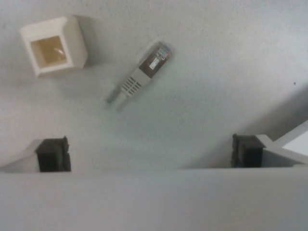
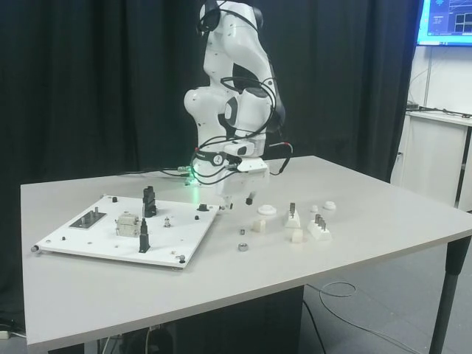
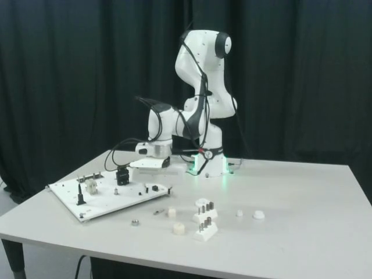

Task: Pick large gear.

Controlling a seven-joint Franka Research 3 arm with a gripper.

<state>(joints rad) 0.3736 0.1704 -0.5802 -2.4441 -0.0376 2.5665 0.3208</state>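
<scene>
on the grey table [image 2: 383, 221] we see a white assembly board [image 2: 88, 240] and small loose parts. our gripper [image 1: 150, 153] hangs wide open and empty above a cable plug [image 1: 142, 72] and a white square socket [image 1: 54, 45].

You are looking at a robotics laboratory: a white arm [image 3: 197, 110] is standing bolted to a grey worktop [image 3: 302, 197], black curtains [image 3: 64, 75] are enclosing the cell, a white assembly board [image 2: 125, 232] is lying beside small test parts [image 3: 203, 224], and a wall screen [image 2: 446, 22] is glowing behind.
</scene>
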